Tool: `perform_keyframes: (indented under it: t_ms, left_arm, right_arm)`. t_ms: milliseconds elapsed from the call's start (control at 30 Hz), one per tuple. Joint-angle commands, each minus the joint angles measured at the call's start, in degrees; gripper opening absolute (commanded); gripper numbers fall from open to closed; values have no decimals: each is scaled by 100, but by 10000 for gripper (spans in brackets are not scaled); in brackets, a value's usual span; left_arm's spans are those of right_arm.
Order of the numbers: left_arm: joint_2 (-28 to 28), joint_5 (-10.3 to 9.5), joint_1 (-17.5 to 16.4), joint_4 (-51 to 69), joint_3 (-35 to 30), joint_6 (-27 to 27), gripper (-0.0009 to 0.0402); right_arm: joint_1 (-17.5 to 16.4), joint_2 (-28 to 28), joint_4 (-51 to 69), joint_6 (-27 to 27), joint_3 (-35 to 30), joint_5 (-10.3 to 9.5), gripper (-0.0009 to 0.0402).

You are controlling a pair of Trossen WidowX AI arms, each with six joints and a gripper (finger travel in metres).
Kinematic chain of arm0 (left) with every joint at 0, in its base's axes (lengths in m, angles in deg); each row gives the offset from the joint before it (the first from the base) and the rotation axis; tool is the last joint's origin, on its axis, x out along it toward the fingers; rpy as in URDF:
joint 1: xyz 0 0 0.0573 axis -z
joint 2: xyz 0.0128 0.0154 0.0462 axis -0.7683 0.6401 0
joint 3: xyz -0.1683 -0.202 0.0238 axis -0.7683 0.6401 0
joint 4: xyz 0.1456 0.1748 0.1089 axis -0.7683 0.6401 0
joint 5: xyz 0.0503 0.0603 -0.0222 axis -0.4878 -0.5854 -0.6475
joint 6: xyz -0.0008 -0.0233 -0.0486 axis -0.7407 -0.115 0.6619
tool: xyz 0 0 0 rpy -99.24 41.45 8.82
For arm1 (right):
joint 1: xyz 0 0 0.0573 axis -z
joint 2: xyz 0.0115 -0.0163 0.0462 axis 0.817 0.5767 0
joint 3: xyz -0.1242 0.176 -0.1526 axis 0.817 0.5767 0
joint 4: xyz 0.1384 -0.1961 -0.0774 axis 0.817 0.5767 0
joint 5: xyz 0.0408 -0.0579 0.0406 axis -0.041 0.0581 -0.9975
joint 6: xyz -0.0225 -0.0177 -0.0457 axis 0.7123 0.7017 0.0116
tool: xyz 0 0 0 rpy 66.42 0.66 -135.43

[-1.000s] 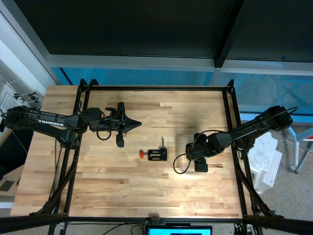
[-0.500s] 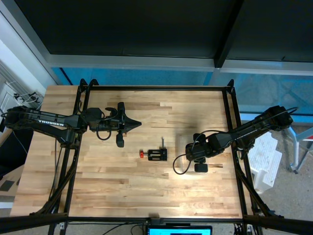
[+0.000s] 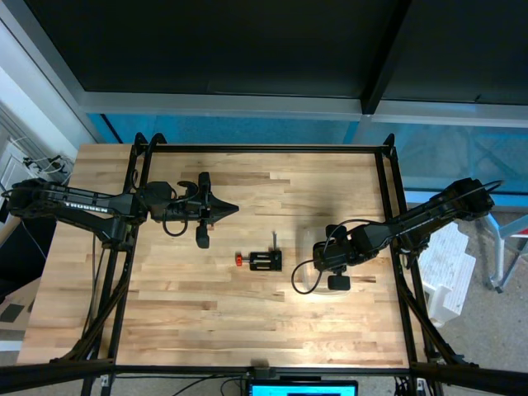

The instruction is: Pick the usb-c connector and install on the hub

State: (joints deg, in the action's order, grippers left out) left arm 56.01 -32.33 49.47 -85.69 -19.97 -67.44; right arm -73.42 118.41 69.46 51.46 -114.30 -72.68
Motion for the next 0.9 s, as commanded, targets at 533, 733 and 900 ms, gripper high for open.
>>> perform_keyframes:
  t_ms: [533,733,900]
  left_arm:
    - [2,0,-2,0,0,-2,0]
    - [2,0,-2,0,0,-2,0]
    - [2,2,-2,0,0,-2,0]
  right_arm:
    - [-2,-17,0,0,-2,0,1]
    - [0,-179,216,20,-129,0,0]
    - [2,-352,616,42,-387,0,0]
